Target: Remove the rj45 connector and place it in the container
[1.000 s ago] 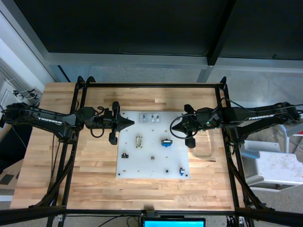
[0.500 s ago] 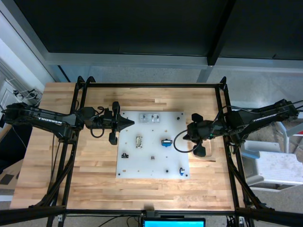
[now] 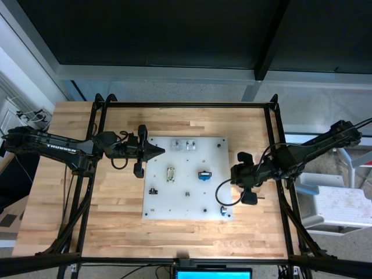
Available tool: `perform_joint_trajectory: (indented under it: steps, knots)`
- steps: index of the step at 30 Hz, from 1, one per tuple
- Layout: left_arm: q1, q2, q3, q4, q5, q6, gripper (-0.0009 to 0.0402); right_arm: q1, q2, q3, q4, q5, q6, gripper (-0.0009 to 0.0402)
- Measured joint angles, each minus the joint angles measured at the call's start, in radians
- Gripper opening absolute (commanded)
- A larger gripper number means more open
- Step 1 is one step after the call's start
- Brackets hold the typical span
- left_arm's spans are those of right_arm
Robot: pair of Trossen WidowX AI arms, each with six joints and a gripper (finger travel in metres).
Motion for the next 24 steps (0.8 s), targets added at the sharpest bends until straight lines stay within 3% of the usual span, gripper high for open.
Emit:
perform_joint_trajectory:
  steps: [12,24]
  knots:
    - [0.000,0.000,0.000,0.000,0.000,0.000,0.0001,0.103,0.068,0.011,-0.042,-0.010,0.101,0.0000]
    - [0.000,0.000,0.000,0.000,0.000,0.000,0.0001,0.161,0.229,0.201,-0.197,-0.003,0.130,0.0000]
